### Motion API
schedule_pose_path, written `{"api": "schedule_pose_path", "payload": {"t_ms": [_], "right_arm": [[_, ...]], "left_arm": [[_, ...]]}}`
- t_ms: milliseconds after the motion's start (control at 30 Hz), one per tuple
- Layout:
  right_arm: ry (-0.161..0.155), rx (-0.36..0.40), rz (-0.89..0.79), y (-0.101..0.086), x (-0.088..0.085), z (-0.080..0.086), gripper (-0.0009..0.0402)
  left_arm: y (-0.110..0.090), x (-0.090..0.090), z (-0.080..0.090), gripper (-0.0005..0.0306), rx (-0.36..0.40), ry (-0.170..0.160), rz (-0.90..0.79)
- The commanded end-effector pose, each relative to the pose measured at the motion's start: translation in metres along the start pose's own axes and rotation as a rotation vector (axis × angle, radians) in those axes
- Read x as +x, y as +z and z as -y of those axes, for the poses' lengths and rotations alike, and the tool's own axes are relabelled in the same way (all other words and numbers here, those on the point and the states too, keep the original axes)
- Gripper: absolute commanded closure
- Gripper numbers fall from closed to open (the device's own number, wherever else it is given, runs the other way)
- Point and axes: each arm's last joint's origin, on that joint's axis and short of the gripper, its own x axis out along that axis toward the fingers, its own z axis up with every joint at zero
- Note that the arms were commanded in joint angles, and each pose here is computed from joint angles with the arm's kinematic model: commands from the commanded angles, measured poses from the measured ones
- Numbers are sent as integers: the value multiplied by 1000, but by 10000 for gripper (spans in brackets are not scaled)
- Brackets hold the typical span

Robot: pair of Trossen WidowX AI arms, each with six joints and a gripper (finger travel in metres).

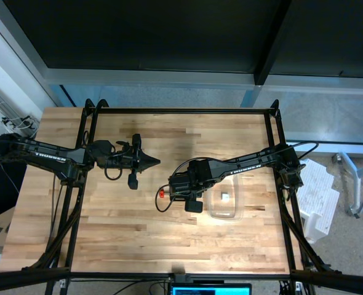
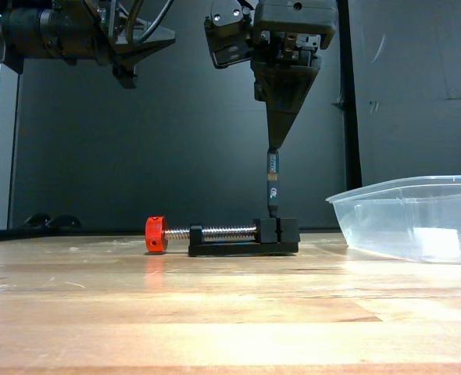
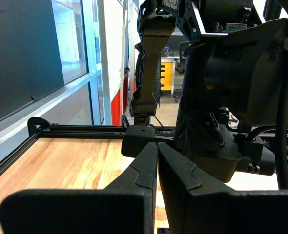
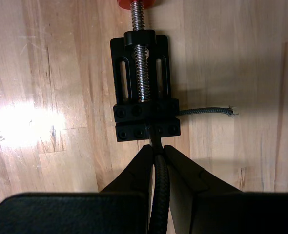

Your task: Pick the USB-C connector and install on taskboard

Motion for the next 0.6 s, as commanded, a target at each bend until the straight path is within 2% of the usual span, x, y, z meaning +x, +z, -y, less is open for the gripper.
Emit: {"api": "schedule_pose_path", "payload": {"t_ms": [33, 600], "right_arm": [[4, -5, -4, 0, 1, 0, 394], [5, -31, 0, -1, 1, -2, 393]], "left_arm": [[0, 0, 0, 300, 0, 0, 1], [0, 0, 0, 300, 0, 0, 1]]}}
